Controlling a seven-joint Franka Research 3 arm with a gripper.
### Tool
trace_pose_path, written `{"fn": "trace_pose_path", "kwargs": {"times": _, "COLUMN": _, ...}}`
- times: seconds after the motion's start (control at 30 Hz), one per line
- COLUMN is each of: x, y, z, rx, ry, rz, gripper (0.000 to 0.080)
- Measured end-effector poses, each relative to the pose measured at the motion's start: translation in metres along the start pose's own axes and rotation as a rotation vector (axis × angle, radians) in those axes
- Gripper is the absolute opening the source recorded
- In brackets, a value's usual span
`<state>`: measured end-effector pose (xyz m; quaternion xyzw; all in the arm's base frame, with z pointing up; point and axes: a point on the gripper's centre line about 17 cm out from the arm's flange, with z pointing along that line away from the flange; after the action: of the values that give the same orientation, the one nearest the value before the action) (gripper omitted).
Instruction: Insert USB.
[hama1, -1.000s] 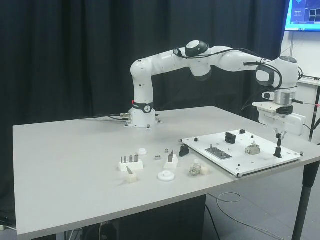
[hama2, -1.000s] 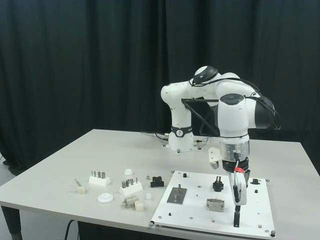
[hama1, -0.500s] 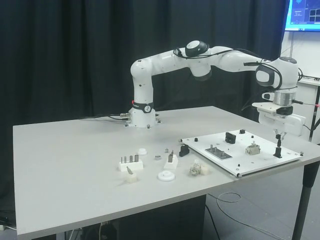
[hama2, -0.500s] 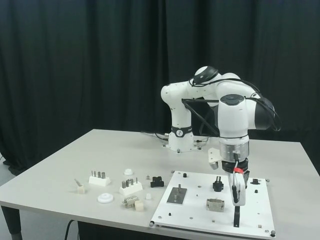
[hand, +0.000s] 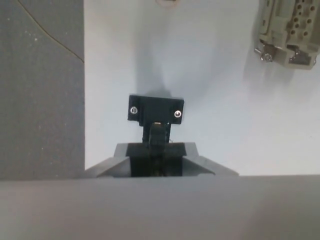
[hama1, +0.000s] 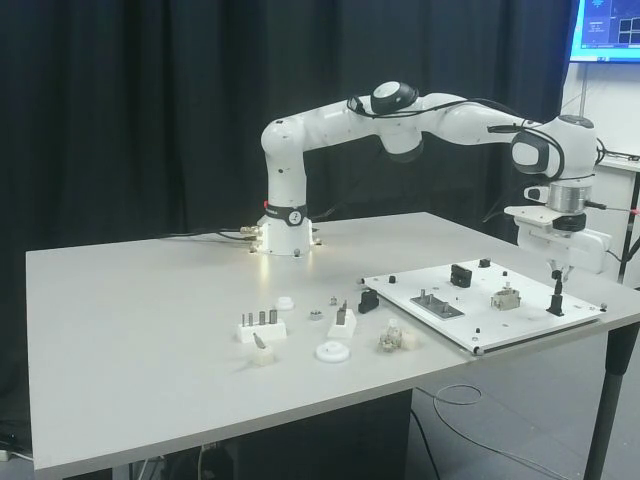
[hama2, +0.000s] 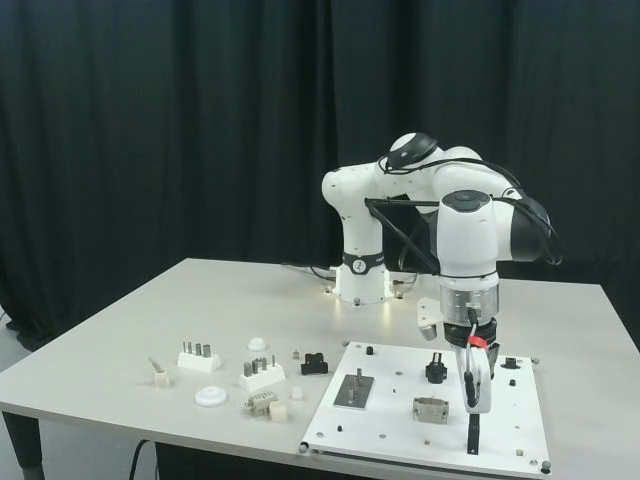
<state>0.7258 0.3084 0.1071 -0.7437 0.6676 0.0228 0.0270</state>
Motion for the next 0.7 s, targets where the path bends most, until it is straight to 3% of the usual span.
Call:
{"fn": "trace_pose_path", "kwargs": {"times": 0.67, "x": 0.0011, "y": -0.0038, "z": 0.0002, "rx": 0.016, "ry": 0.004, "rz": 0.026, "gripper": 0.005}}
{"fn": "trace_pose_path", "kwargs": {"times": 0.7, "x": 0.0019, "y": -0.0041, "z": 0.0003, "rx": 0.016, "ry": 0.005, "rz": 0.027, "gripper": 0.0087}}
